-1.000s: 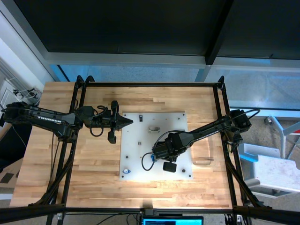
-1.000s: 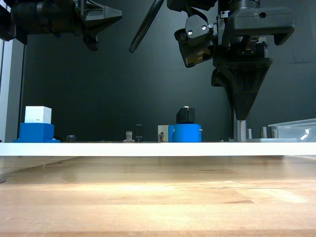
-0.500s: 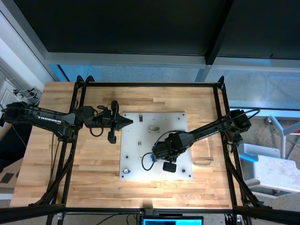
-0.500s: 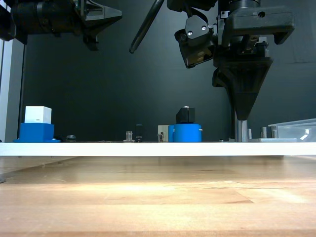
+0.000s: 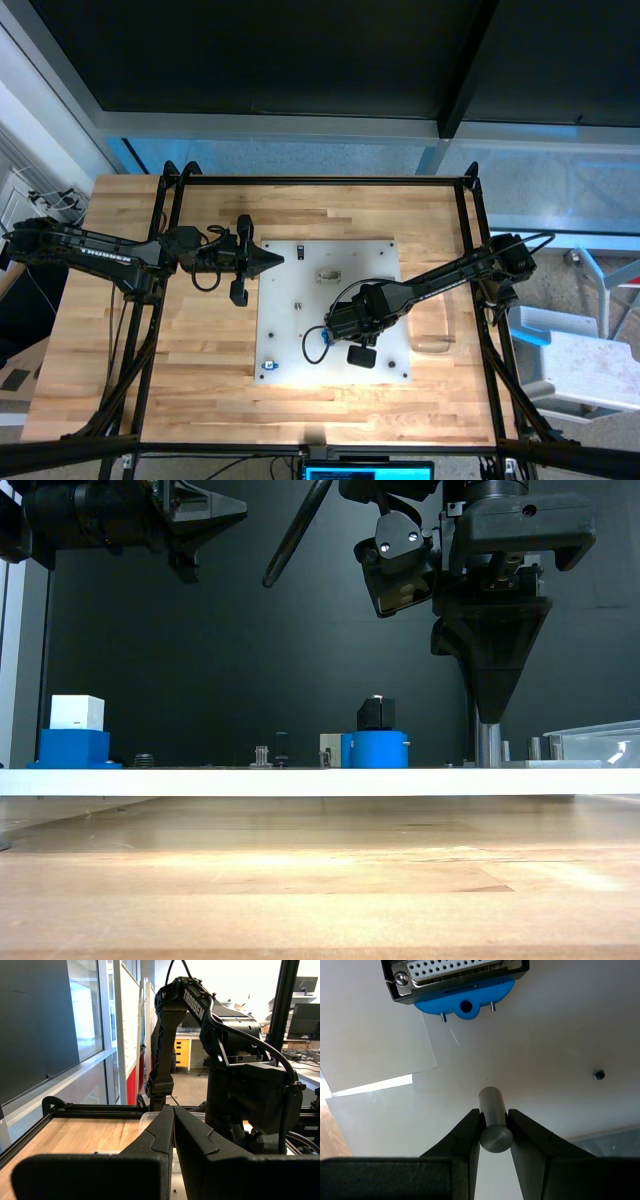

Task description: Pick the 16mm cylinder and place it in the taskboard

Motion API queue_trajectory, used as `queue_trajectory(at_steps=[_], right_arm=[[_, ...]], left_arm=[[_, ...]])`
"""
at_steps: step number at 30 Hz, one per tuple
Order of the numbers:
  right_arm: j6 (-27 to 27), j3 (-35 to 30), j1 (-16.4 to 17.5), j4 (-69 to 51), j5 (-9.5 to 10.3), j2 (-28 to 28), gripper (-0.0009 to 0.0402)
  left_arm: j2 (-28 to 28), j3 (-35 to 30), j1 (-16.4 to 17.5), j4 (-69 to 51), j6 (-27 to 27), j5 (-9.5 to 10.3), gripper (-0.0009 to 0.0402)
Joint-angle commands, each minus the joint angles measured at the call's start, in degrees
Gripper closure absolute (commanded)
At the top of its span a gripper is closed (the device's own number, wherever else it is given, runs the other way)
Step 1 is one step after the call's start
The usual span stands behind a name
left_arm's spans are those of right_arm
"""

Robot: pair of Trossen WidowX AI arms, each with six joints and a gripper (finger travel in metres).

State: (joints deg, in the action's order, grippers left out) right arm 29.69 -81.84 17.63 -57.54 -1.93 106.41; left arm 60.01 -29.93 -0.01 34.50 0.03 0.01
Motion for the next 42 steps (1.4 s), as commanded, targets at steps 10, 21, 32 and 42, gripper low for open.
queue_trajectory(at_steps=[10,21,32,42], right_arm=[[0.07,-0.02,0.04,0.02,0.52,0.00,0.0357],[0.07,0.00,0.02,-0.44,0.04,0.00,0.0357],[0.11,0.72,0.00,-0.11,-0.04,0.00,0.0357],[-0.02,0.72,0.02,1.75,-0.02,0.00,0.0357]], left_arm=[[0.00,-0.02,0.02,0.02,0.00,0.00,0.0393],[0.00,-0.02,0.02,0.02,0.00,0.00,0.0393],[0.00,-0.02,0.00,0.02,0.02,0.00,0.0393],[0.00,-0.02,0.02,0.02,0.02,0.00,0.0393]])
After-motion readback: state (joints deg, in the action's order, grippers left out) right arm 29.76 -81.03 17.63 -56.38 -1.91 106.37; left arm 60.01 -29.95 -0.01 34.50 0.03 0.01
